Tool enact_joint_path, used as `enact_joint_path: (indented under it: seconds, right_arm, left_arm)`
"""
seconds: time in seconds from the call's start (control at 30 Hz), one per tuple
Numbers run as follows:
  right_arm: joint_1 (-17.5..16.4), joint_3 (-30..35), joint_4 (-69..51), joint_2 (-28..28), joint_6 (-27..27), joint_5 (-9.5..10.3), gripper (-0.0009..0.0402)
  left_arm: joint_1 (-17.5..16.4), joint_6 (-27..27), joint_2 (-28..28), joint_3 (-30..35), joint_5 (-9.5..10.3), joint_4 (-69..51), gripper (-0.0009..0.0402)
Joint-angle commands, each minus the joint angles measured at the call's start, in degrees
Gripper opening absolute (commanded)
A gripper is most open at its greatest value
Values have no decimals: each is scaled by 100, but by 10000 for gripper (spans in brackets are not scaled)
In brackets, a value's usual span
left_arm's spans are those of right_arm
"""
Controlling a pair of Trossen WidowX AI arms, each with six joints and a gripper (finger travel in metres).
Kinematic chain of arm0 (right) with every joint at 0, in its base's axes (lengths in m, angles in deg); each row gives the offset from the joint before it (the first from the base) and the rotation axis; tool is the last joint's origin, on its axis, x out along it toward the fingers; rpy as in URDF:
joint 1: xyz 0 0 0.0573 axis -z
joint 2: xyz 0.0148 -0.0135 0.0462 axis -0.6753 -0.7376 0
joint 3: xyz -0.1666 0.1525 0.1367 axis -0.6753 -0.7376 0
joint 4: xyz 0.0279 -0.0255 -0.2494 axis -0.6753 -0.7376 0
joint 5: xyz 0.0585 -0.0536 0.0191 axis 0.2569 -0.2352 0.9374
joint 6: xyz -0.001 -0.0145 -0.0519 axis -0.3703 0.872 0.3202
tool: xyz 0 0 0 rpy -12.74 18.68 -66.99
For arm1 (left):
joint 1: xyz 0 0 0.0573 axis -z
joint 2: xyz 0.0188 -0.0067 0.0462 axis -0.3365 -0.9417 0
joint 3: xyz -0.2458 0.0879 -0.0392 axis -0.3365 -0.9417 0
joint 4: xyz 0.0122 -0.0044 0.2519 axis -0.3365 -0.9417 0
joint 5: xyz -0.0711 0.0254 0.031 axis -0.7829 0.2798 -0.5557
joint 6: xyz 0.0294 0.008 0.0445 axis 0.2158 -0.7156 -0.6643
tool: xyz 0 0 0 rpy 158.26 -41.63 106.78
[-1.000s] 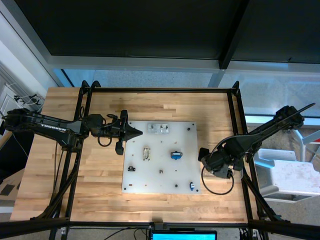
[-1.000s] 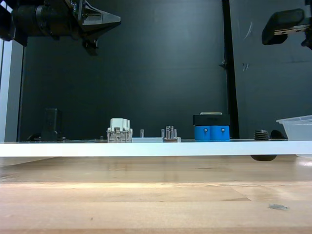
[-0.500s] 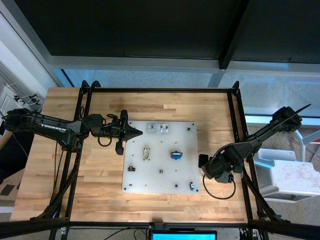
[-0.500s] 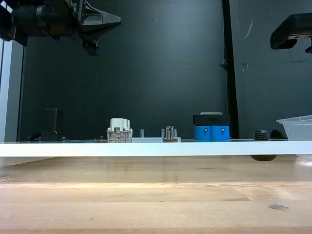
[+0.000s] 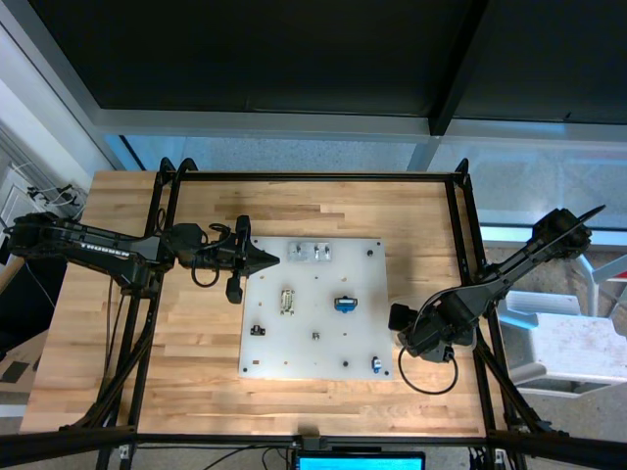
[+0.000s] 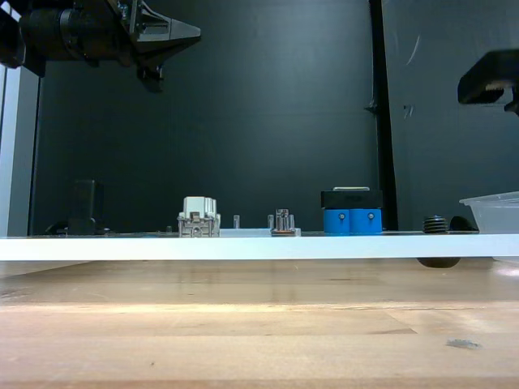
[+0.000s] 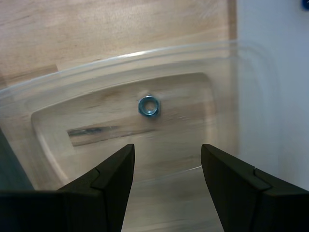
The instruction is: Pick the M12 fastener and fasten on the M12 threads
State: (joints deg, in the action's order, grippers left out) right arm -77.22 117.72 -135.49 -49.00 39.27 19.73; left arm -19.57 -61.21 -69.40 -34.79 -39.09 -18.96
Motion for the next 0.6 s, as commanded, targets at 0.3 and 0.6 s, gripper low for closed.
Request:
enact_joint_path:
  seconds: [0.3, 0.6]
  right_arm:
    - [-83, -273, 308, -149, -297, 48, 190]
    - [-138, -372, 651, -321, -455, 59, 196]
  left_arm:
    - [-2, -2, 0, 0, -2, 2, 0]
    - [-2, -2, 0, 0, -2, 2, 0]
